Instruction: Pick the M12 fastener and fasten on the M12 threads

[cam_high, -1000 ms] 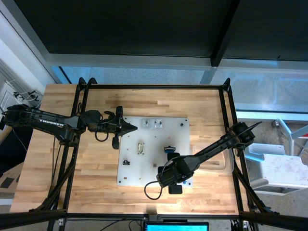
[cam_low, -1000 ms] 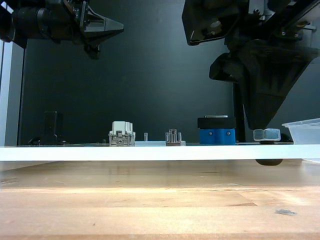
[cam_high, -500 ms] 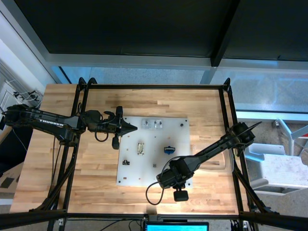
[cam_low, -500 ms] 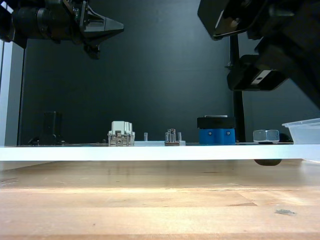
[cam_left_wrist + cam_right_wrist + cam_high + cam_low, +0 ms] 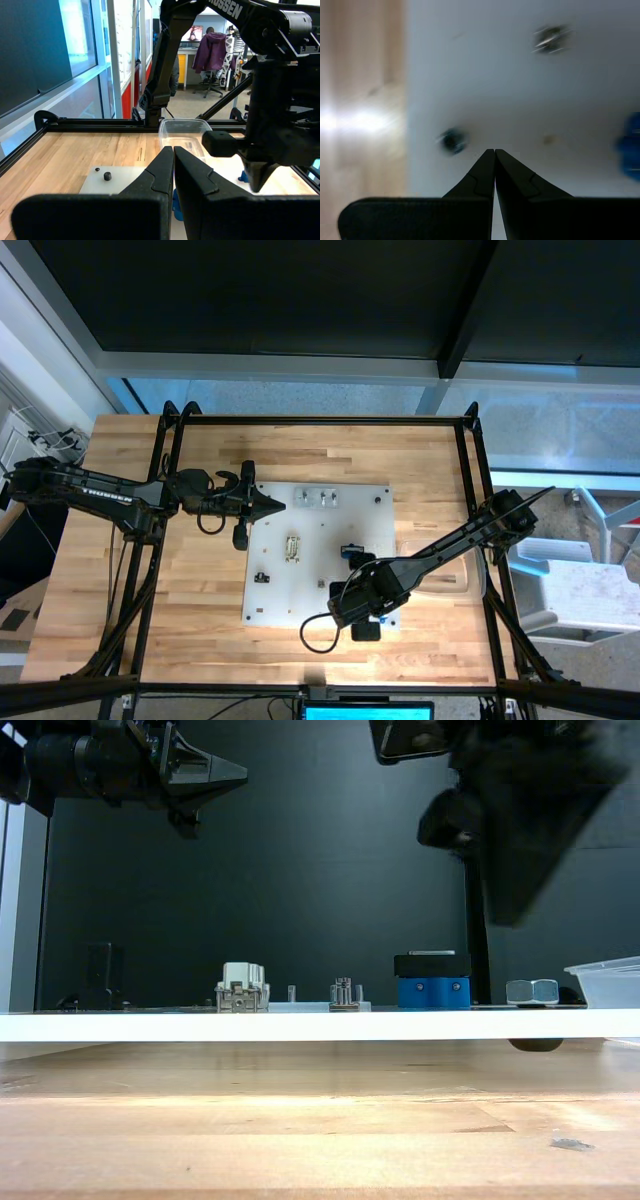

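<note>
A small silver nut [image 5: 532, 990] sits low at the white board's [image 5: 272, 602] near right, in front of the clear tray [image 5: 610, 982]. Only a thin dark base shows under it, with no ribs, so it looks run down on its stud. From above, my right arm covers that spot. My right gripper [image 5: 347, 606] hangs shut and empty, raised well above the nut [image 5: 510, 915]. Its wrist view shows a blurred dark round piece [image 5: 453, 141] just beside the shut fingertips [image 5: 494, 150]. My left gripper [image 5: 283, 506] is shut and parked high at the board's far left [image 5: 244, 768].
A blue block connector [image 5: 432, 982] stands left of the nut, with a small silver post [image 5: 344, 993] and a grey connector [image 5: 243, 988] further left. The clear tray [image 5: 452, 586] lies right of the board. A black frame rails the table.
The right gripper rose off the nut, swung out toward the near edge, then came back over the board, still raised. The nut stayed put. The left arm has not moved.
</note>
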Available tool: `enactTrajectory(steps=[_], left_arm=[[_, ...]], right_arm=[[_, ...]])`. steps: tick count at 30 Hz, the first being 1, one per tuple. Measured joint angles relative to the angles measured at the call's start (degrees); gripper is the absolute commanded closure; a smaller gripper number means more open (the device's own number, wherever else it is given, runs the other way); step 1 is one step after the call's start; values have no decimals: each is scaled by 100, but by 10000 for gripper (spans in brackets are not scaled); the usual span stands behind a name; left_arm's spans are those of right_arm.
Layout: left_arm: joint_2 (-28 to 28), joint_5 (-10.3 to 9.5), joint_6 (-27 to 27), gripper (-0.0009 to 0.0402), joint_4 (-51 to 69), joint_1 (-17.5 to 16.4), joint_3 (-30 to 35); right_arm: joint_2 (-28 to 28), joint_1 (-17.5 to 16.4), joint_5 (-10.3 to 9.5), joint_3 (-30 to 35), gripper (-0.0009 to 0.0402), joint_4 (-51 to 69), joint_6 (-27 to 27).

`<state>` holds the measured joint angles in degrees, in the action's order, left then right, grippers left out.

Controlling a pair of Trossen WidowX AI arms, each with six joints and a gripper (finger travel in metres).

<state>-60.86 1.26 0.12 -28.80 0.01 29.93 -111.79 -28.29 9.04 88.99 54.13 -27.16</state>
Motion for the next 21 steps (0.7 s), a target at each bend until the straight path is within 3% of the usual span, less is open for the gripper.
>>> enactTrajectory(steps=[8, 21], left_arm=[[0, 0, -2, 393, 0, 0, 0], [2, 0, 0, 393, 0, 0, 0]], right_arm=[[-223, -4, -297, -144, 393, -278, -70], [-229, -9, -306, -278, 393, -527, -101]])
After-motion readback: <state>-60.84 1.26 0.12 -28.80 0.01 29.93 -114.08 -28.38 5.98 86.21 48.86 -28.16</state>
